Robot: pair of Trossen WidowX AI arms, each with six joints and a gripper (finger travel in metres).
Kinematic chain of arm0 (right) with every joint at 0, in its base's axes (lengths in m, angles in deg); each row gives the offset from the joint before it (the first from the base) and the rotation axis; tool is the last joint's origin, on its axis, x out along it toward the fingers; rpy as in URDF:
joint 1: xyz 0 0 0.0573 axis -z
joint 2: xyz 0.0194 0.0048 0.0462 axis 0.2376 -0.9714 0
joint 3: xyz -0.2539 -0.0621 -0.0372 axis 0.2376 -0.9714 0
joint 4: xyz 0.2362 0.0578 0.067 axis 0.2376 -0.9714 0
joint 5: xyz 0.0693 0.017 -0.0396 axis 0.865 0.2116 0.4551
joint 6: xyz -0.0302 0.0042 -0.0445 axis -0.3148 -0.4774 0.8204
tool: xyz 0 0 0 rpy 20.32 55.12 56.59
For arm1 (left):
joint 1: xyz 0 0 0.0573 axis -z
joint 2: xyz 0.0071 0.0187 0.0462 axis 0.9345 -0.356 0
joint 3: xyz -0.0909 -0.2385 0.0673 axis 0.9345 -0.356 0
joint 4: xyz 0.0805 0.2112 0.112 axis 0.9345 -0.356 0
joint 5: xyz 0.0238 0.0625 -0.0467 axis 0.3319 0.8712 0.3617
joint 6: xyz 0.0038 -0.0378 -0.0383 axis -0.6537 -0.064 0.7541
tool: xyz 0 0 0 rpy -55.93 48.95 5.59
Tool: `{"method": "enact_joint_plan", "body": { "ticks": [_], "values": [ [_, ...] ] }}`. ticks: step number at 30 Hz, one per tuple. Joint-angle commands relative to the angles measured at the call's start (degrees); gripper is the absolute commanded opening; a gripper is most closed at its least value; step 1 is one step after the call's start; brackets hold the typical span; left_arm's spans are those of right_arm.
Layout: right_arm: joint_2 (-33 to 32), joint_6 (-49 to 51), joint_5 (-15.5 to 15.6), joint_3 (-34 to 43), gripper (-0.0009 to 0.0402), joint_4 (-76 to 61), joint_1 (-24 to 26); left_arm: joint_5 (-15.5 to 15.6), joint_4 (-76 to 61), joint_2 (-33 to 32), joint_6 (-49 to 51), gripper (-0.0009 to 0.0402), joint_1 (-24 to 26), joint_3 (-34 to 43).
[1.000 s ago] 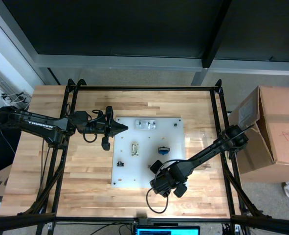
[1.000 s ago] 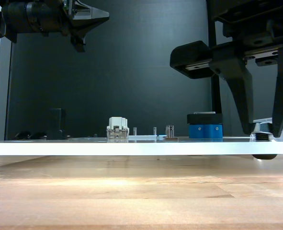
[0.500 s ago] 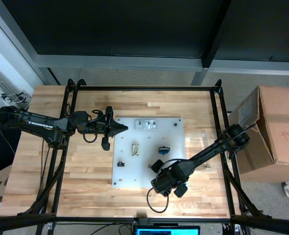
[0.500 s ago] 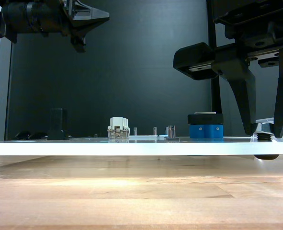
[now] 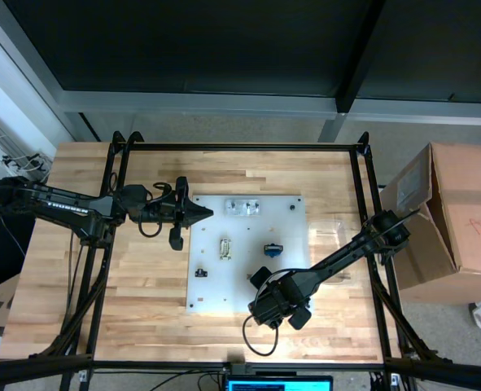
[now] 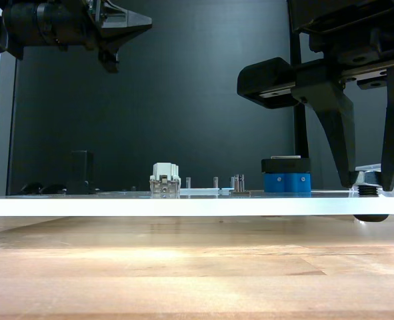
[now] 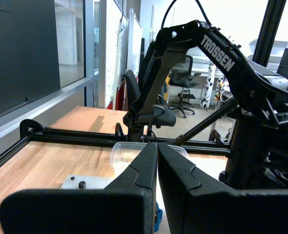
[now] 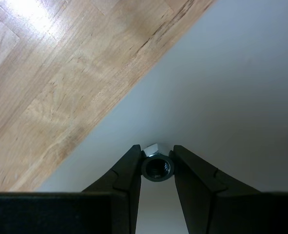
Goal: Pick the M12 nut and place it on its threads and fasten
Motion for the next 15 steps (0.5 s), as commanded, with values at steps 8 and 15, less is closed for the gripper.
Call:
{"method": "enact_joint_plan", "body": {
  "ticks": [8, 15],
  "values": [
    [-1.1, 0.2, 0.4, 2.8, 0.0012, -2.4, 0.8, 0.0, -0.1, 0.0, 0.0, 0.0, 0.0, 0.0],
    [-3.4, 0.2, 0.5, 5.5, 0.0012, -3.8, 1.1, 0.0, 0.0, 0.0, 0.0, 0.0, 0.0, 0.0]
  ]
}}
